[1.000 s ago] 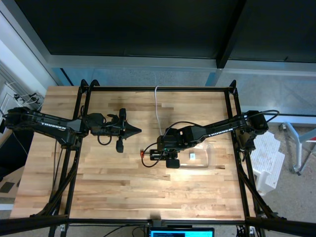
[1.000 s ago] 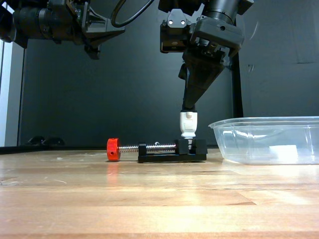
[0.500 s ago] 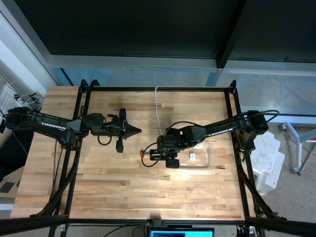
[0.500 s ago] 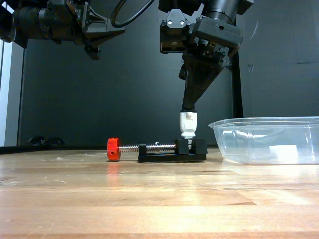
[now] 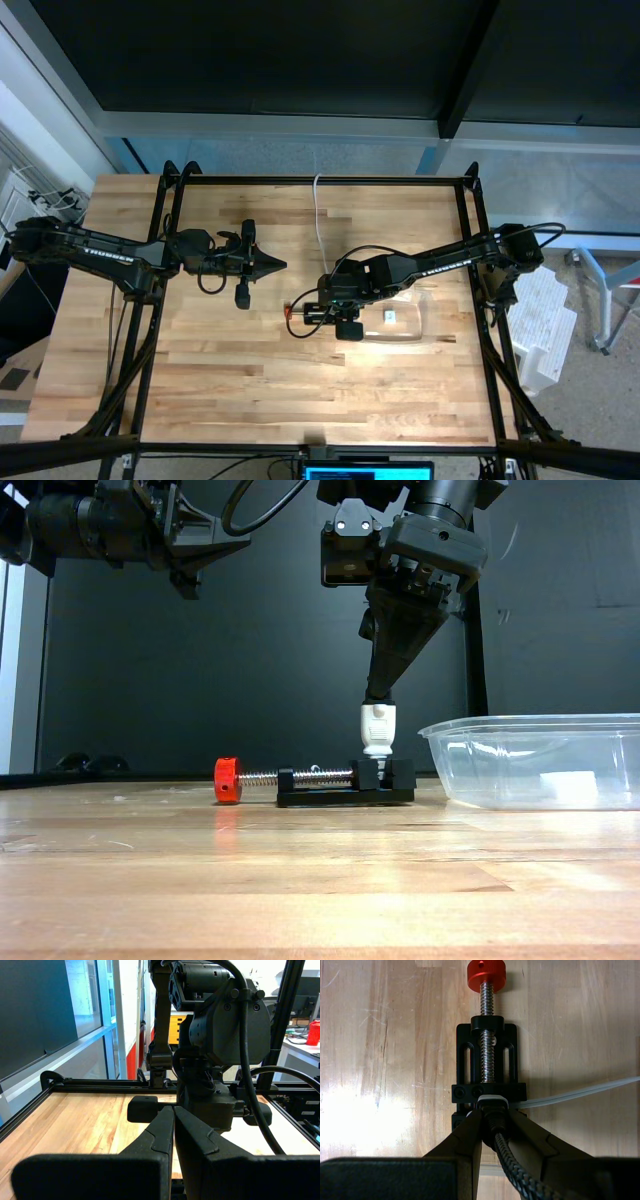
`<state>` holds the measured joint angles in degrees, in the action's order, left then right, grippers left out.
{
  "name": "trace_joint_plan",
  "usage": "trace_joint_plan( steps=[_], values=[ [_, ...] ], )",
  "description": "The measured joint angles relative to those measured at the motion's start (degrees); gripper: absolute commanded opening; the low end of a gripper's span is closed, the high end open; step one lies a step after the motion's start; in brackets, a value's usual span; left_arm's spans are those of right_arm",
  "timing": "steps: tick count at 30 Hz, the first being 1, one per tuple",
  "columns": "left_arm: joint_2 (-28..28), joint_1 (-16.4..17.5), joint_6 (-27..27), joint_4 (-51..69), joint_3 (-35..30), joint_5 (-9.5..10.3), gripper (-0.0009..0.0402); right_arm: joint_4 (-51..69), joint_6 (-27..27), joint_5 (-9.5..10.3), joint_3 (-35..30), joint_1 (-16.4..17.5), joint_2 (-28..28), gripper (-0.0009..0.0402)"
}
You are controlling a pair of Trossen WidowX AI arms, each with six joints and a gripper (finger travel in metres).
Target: Remove the power plug from the receptacle and place in the container
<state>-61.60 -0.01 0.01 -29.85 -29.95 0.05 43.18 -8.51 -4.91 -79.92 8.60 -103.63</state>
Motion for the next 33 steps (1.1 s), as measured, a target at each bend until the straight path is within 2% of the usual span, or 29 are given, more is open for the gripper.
trace_joint_plan(
  steps=[21,33],
  values=[
    [0.0,0.0,0.0,0.0,0.0,0.00,0.0000,-1.2,0.2,-0.11,-0.8,-0.1,3.3,0.0000],
    [0.0,0.0,0.0,0.0,0.0,0.00,0.0000,4.6,0.3,-0.04,-3.3,-0.1,3.0,0.0000]
  ],
)
